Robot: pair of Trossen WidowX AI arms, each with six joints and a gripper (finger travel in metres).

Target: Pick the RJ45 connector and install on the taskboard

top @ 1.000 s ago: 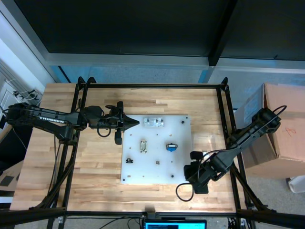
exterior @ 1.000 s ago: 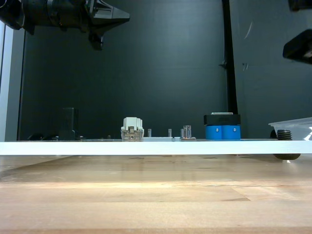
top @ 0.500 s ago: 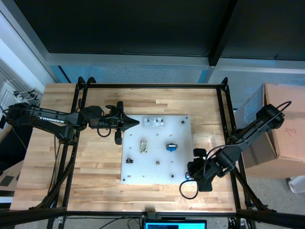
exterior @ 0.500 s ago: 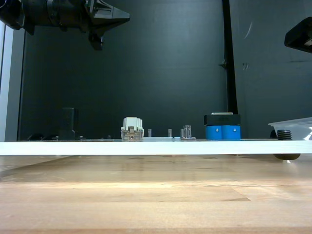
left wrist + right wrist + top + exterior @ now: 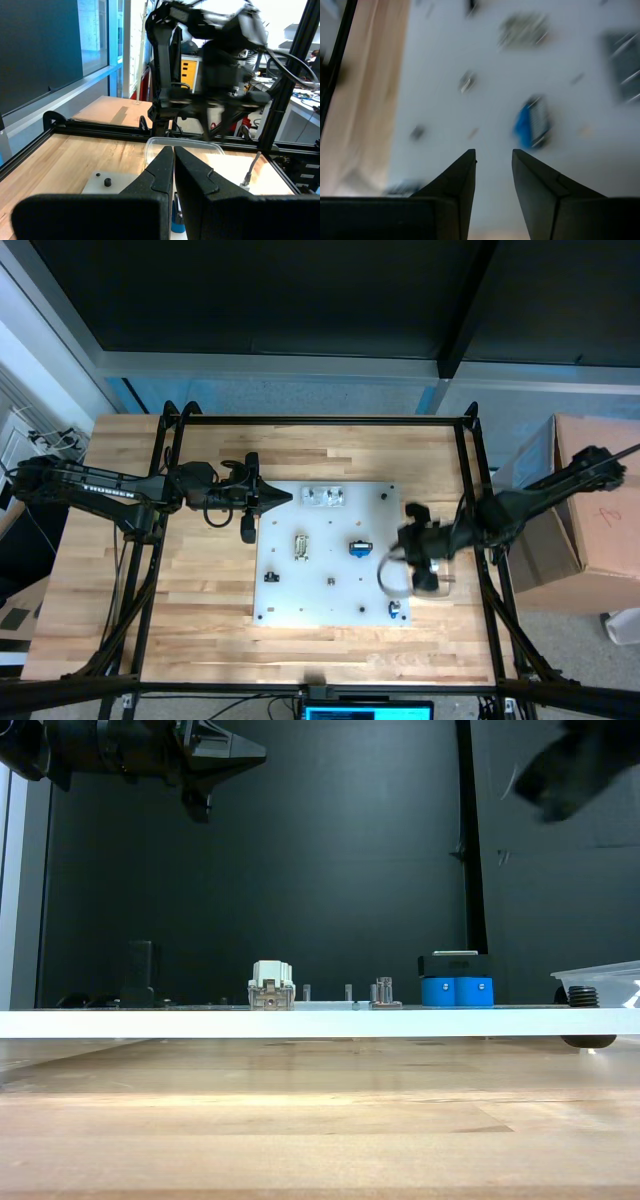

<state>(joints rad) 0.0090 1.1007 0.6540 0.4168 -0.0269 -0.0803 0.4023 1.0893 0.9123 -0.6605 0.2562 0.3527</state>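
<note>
**A:** Fingers (image 5: 465, 172) of the right gripper (image 5: 493, 152) stand apart with nothing between them. It hangs over the taskboard (image 5: 300, 590) at the right edge. Fingers (image 5: 161, 172) of the left gripper (image 5: 285, 497) are pressed together, empty, above the far left corner.

**B:** And the part?

**A:** RJ45 connector (image 5: 397, 611): probably the small cabled plug lying free at the board's near right corner, unseated. I can't be sure from above.

**B:** Risk?

**A:** The right gripper is well away from it. A hasty reach could miss it, or snag the cable and drag it onto the surface (image 5: 200, 580).

**B:** Versus earlier?

**A:** The right gripper has swung away from the near right corner, uncovering the plug. The left arm is unchanged.
</note>
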